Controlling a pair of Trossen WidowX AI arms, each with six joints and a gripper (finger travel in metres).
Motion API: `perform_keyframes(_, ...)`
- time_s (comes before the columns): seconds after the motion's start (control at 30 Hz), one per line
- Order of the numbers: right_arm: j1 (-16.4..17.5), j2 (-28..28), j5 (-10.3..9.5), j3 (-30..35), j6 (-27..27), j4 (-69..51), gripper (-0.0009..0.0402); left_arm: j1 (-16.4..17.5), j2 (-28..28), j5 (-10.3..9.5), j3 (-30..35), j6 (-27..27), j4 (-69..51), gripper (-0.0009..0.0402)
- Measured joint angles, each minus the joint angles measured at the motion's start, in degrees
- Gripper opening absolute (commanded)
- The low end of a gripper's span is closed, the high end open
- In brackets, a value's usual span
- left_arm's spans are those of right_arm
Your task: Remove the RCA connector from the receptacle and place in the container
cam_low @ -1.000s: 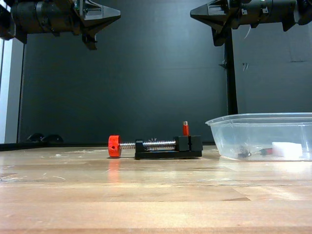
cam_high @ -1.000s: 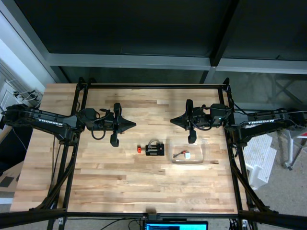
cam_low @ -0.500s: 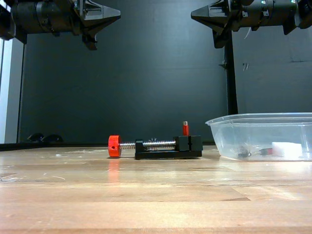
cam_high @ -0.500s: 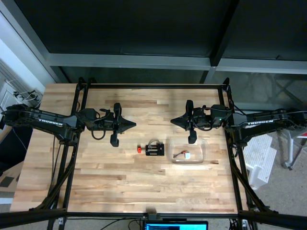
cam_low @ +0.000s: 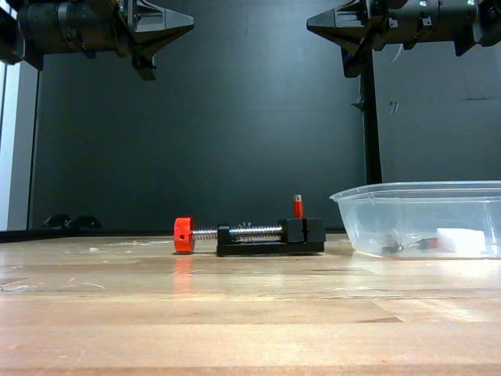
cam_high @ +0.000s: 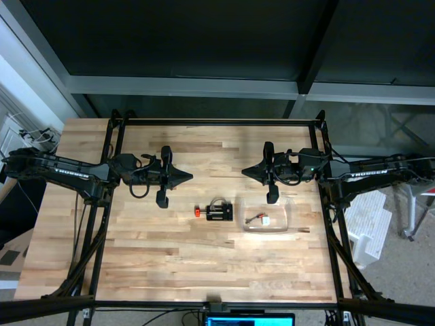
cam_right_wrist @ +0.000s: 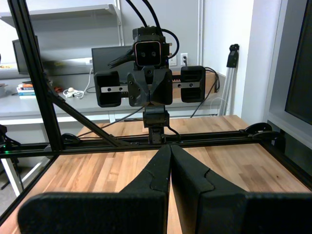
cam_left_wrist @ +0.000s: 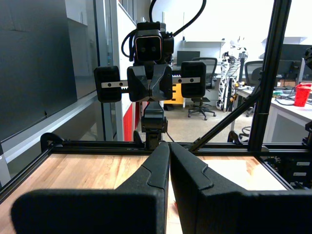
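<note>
Tabletop [cam_high: 170,265]: pale wood planks, dark wall behind.
Left tool [cam_high: 189,176]: clenched, empty, raised far-left of receptacle [cam_high: 219,212].
Right tool [cam_high: 245,171]: clenched, empty, raised beyond container [cam_high: 291,217].
RCA connector [cam_high: 255,218]: inside container.

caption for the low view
Left gripper and right gripper held high, shut; RCA connector lies in container beside receptacle.

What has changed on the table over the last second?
Nothing visibly changed. The left gripper and right gripper hang shut and empty, high above the wooden table. The thin dark RCA connector with its reddish tip lies in the clear plastic container, next to the black, red-knobbed receptacle.
</note>
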Motion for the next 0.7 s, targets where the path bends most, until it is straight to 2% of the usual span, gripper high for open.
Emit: perform_keyframes(0.7,0.0,0.0,0.0,0.0,-0.1,-1.4,0.0,0.0,0.0,0.0,0.0,0.0,0.0,0.0)
